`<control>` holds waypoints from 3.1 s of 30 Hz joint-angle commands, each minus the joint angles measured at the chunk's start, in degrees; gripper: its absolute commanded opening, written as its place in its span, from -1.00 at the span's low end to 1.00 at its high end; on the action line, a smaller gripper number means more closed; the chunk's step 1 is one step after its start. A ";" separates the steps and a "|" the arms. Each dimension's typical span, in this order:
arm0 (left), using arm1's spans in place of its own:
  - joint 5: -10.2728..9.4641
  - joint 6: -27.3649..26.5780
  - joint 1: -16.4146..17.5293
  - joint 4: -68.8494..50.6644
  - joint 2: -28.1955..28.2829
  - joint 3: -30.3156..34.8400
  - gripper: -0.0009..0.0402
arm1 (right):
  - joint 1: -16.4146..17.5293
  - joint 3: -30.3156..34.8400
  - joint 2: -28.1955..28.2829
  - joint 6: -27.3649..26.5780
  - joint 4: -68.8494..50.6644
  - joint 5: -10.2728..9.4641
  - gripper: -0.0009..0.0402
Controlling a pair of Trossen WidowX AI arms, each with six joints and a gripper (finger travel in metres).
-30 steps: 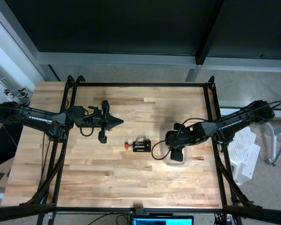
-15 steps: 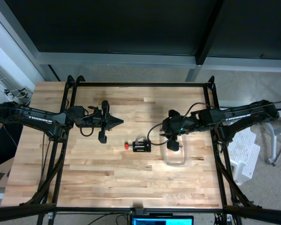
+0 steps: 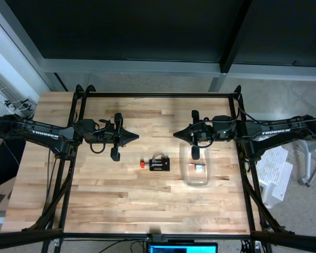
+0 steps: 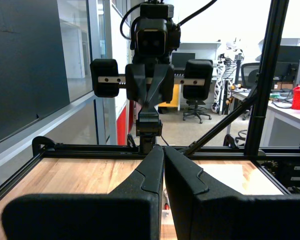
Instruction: Remove the RCA connector from the receptacle and place in the container
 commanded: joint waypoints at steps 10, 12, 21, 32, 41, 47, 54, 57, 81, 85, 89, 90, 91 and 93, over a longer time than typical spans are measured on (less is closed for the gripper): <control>0.00 0.00 0.00 0.00 0.02 0.00 -0.96 | -4.07 -10.82 -0.04 -0.66 24.28 -4.22 -0.96; 0.00 0.00 0.02 0.00 0.02 0.00 -0.96 | -4.15 -11.52 -0.04 -0.48 24.90 -4.31 -0.96; 0.00 0.00 0.02 0.00 0.02 0.00 -0.96 | -4.07 -11.61 -0.04 -0.28 24.44 -5.60 -0.96; 0.00 0.00 0.00 0.00 0.02 0.00 -0.96 | -3.72 -11.61 -0.04 -0.09 24.06 -7.19 -0.96; 0.00 0.00 0.00 0.00 0.00 0.00 -0.96 | -3.74 -11.61 0.02 -0.24 24.06 -7.19 -0.96; 0.00 0.00 0.02 0.00 0.00 0.00 -0.96 | -3.74 -11.61 0.02 -0.24 24.04 -7.19 -0.96; 0.00 0.00 0.00 0.00 0.02 0.00 -0.96 | -3.74 -11.61 0.02 -0.24 24.04 -7.19 -0.96; 0.00 0.00 0.02 0.00 0.02 0.00 -0.96 | -3.74 -11.61 0.02 -0.24 24.04 -7.19 -0.96; 0.00 0.00 0.00 0.00 0.00 0.00 -0.96 | -3.74 -11.61 0.02 -0.26 24.04 -7.19 -0.96; 0.00 0.00 0.00 0.00 0.00 0.00 -0.96 | -3.72 -11.61 0.02 -0.24 24.06 -7.19 -0.96; 0.00 0.00 0.00 0.00 0.02 0.00 -0.96 | -3.74 -11.61 0.02 -0.24 24.04 -7.19 -0.96; 0.00 0.00 0.00 0.00 0.02 0.00 -0.96 | -3.74 -11.61 0.02 -0.24 24.04 -7.19 -0.96; 0.00 0.00 0.00 0.00 0.02 0.00 -0.96 | -3.74 -11.61 0.02 -0.24 24.04 -7.19 -0.96; 0.00 0.00 0.00 0.00 0.00 0.00 -0.96 | -3.74 -11.61 0.02 -0.24 24.04 -7.19 -0.96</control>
